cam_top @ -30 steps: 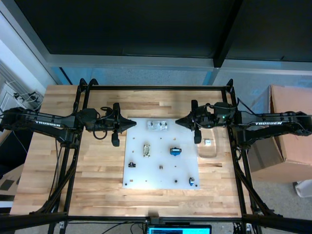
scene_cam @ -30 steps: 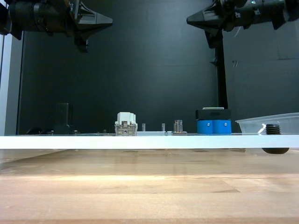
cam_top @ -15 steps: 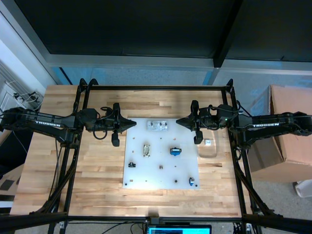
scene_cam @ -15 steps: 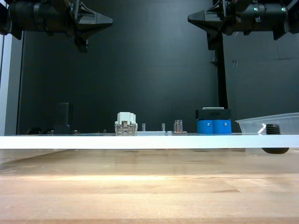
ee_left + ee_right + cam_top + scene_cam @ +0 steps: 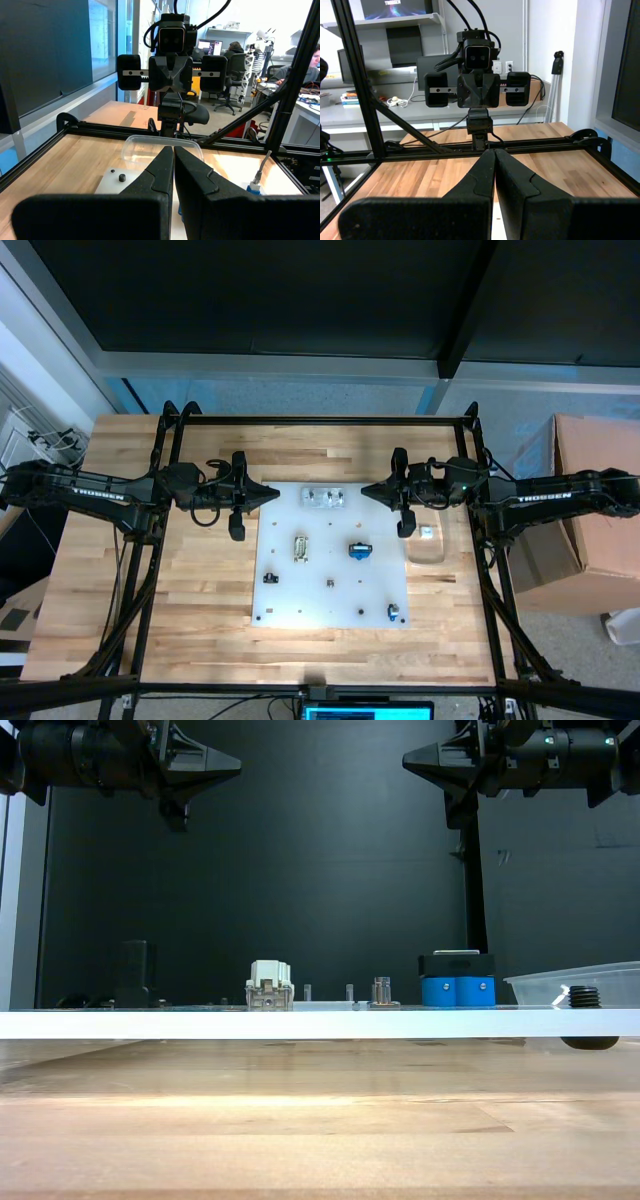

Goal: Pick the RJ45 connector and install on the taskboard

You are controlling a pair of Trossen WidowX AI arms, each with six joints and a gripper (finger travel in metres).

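The RJ45 connector stands upright in the small blue jack in the left wrist view, its grey boot and a short cable pointing up. From above, a greyish piece covers the jack at the white board's near right corner. How deep it sits I cannot tell. My left gripper hangs shut high over the board's far left edge. My right gripper hangs shut high over the far right edge. Neither holds anything; both are also seen in the wrist views, the left gripper and the right gripper.
A clear tray with a white block lies right of the board. On the board stand a blue module, a pale connector housing and a silver part. A black frame rings the table.
The right arm has levelled out, its gripper tip rising slightly. The left arm and the connector have not moved.
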